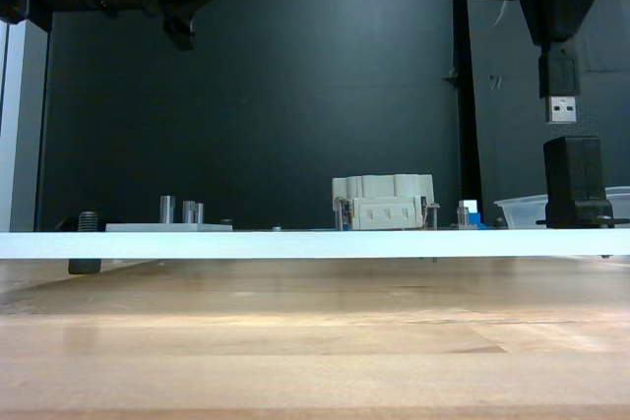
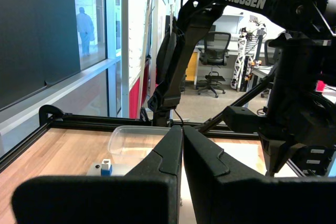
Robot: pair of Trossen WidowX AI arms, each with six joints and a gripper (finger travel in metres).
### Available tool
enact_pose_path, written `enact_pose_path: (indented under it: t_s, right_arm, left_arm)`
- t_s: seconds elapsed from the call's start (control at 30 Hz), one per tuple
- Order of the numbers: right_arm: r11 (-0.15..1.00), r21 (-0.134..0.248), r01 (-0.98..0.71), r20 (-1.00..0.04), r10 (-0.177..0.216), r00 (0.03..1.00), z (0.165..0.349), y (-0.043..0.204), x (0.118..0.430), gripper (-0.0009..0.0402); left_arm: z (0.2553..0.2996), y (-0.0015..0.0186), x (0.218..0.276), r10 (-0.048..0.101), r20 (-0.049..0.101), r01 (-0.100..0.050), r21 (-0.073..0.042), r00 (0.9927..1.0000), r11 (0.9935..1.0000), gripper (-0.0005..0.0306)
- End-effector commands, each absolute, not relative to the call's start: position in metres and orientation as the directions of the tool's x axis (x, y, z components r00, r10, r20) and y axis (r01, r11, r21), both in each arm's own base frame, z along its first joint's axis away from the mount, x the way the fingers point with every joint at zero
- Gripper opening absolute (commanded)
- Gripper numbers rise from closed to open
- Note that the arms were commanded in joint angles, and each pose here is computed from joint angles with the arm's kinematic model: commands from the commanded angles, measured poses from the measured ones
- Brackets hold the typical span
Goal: Pick the USB connector and install on taskboard
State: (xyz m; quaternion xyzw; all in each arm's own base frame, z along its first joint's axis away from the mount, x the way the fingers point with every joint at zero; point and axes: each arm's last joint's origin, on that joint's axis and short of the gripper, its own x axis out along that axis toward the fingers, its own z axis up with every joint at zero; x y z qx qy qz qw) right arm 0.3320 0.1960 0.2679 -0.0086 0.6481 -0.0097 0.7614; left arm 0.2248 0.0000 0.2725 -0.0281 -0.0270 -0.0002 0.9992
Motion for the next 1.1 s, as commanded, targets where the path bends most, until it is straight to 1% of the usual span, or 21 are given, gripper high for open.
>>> enact_pose_path:
  t_s: [0.03, 0.53, 1.1]
  right_arm:
    - [1.000, -0.028, 0.000, -0.988, -0.028, 0.154, 0.2658, 0.1973, 0.3321, 0.0000]
    - [0.999, -0.045, -0.011, -0.989, -0.043, 0.143, 0.2640, 0.1963, 0.3310, 0.0000]
    - [0.999, -0.036, -0.008, -0.989, -0.034, 0.144, 0.2632, 0.1967, 0.3314, 0.0000]
  left_arm:
    - [0.2725, 0.0001, 0.2248, 0.001, 0.054, 0.002, -0.056, 0.99854, 0.99842, 0.0000]
    - [0.2725, 0.0001, 0.2248, 0.001, 0.054, 0.002, -0.056, 0.99854, 0.99842, 0.0000]
    - [0.2725, 0.0000, 0.2248, 0.001, 0.054, 0.002, -0.056, 0.99854, 0.99842, 0.0000]
